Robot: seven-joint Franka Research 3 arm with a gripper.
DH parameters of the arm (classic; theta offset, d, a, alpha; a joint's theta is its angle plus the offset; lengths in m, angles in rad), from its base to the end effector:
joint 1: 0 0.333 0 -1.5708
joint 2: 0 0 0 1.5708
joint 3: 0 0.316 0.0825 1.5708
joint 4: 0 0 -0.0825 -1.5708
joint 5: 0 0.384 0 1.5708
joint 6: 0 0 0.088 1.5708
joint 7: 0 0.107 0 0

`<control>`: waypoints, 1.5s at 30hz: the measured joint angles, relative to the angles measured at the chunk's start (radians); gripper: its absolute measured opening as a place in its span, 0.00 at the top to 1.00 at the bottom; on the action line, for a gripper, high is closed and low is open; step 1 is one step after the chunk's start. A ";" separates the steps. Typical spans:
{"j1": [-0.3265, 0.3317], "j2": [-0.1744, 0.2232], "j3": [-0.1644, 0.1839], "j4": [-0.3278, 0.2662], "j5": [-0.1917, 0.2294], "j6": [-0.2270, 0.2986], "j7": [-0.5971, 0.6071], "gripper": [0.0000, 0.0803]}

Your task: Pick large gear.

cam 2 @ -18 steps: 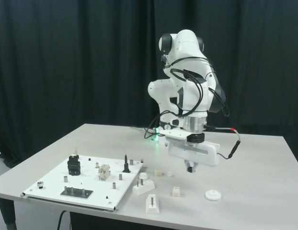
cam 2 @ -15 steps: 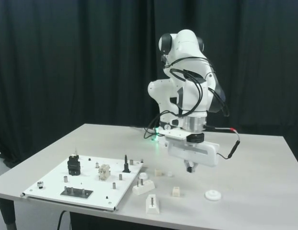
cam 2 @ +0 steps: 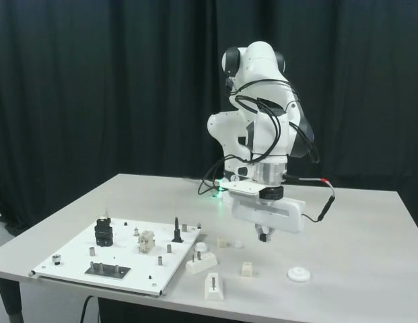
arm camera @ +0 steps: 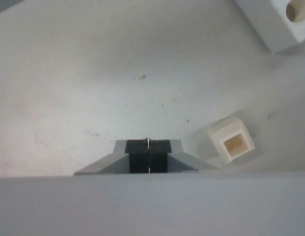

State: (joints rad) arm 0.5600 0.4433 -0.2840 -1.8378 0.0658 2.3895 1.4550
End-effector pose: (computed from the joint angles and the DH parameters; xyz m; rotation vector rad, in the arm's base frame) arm 0.6256 0.1926 0.3087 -2.5529 1.7289 -0.2108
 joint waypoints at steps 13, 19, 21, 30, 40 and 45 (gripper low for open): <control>-0.013 0.000 0.000 0.028 0.000 -0.024 -0.037 1.00; -0.023 0.001 -0.001 0.045 -0.001 -0.037 -0.055 1.00; -0.027 0.001 -0.001 0.051 -0.001 -0.042 -0.068 1.00; -0.047 0.007 -0.001 0.087 -0.001 -0.076 -0.132 1.00; -0.065 0.017 -0.001 0.125 -0.001 -0.122 -0.178 1.00; -0.069 0.021 -0.001 0.136 -0.001 -0.137 -0.202 1.00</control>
State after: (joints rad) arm 0.4906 0.4641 -0.2848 -1.7017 0.0649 2.2525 1.2529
